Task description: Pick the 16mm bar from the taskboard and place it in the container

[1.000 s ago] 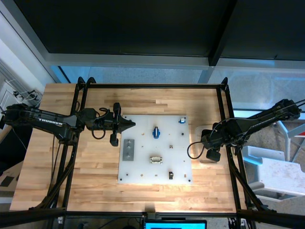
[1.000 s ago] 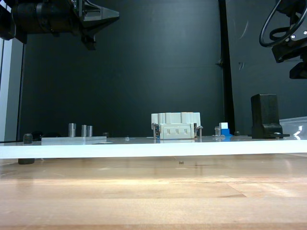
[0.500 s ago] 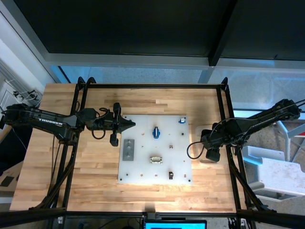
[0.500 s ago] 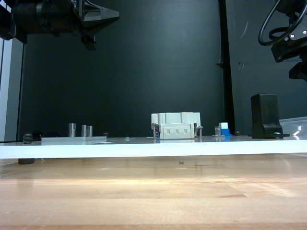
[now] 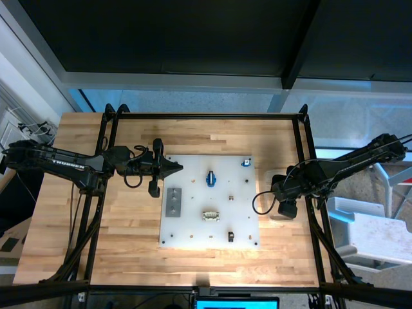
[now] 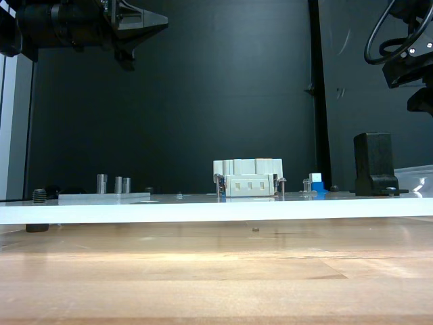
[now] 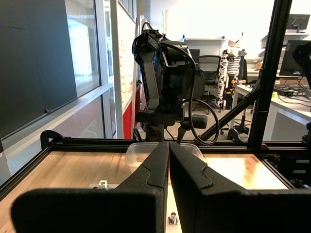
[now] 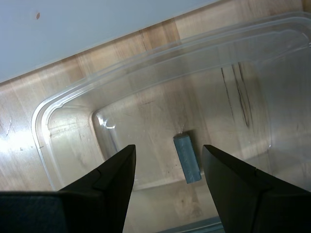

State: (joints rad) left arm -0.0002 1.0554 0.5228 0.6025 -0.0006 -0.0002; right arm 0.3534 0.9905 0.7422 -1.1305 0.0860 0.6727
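Right gripper [image 8: 168, 151] open above container [image 8: 40, 121]; 16mm bar [image 8: 187, 158] flat inside, below finger gap, untouched. Left gripper [image 5: 175, 168] closed, hovering at taskboard [image 5: 193, 232] upper-left corner.

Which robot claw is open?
The right gripper: it is open wide above the container, where the 16mm bar lies. The left gripper is shut tight, raised over the taskboard's far left corner.

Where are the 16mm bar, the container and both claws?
16mm bar [image 8: 187, 158]: right wrist view, long face.
container [image 8: 36, 124]: right wrist view, corner rim.
right claw [image 8: 167, 148]: right wrist view, between open fingertips, above the container.
left claw [image 5: 178, 168]: high view, shut tips, over the taskboard [image 5: 193, 228] edge.
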